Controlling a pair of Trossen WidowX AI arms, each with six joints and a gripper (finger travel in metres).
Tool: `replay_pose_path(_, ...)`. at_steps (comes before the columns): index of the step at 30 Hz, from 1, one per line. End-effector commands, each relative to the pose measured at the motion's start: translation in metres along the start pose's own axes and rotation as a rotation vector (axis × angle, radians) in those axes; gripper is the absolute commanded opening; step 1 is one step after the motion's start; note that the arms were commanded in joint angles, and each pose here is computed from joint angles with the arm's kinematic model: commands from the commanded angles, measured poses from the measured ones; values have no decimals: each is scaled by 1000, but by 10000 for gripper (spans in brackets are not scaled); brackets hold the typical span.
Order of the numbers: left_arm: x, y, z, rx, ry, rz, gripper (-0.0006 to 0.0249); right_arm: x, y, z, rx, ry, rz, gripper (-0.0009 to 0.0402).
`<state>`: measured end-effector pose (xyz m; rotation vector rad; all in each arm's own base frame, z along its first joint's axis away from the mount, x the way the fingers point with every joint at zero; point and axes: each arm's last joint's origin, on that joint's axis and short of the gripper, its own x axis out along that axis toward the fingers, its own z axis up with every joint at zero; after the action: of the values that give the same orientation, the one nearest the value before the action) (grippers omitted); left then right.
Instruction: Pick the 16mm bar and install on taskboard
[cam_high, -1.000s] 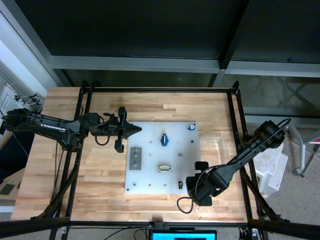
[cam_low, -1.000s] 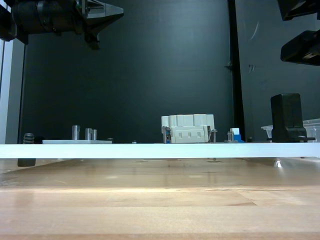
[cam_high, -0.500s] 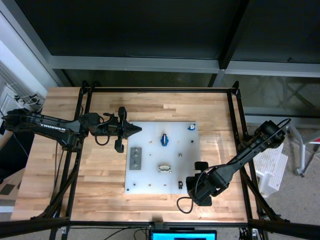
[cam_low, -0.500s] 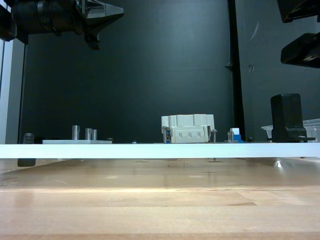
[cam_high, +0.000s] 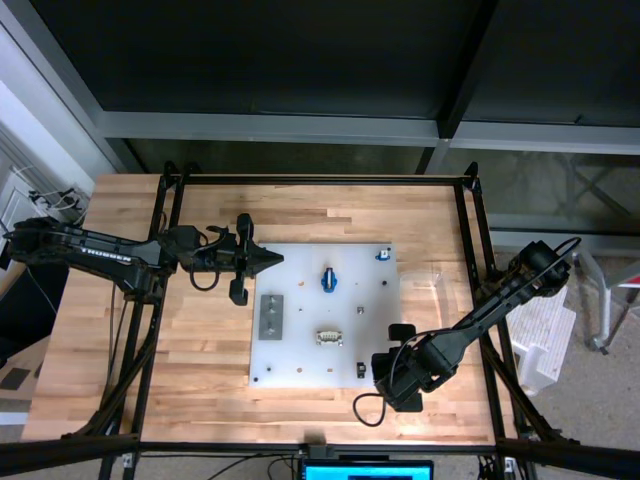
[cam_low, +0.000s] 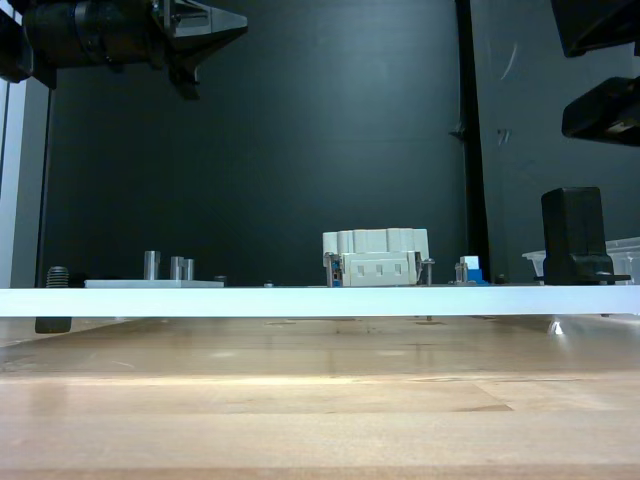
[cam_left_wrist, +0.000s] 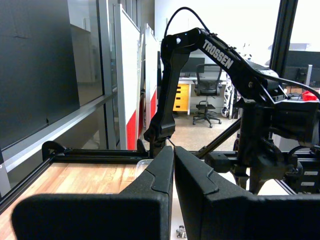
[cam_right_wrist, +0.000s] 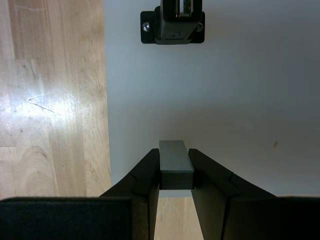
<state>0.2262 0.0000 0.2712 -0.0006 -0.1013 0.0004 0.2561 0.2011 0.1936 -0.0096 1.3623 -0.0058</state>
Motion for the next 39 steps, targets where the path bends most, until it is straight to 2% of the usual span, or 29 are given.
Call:
replay_pose_path(1,0,0,0,0,0,0,0,4,0,-1,2,-6,4,12)
replay_pose_path(20,0,0,0,0,0,0,0,9,-1,-4,2,-7,8,21)
replay_pose_path(23,0,0,0,0,0,0,0,8,-1,-3,3,-9,11,52)
replay_pose_path(33,0,0,0,0,0,0,0,7,-1,-3,13,-12,11,194)
replay_pose_path(39,0,0,0,0,0,0,0,4,-2,-3,12,-22,17,239)
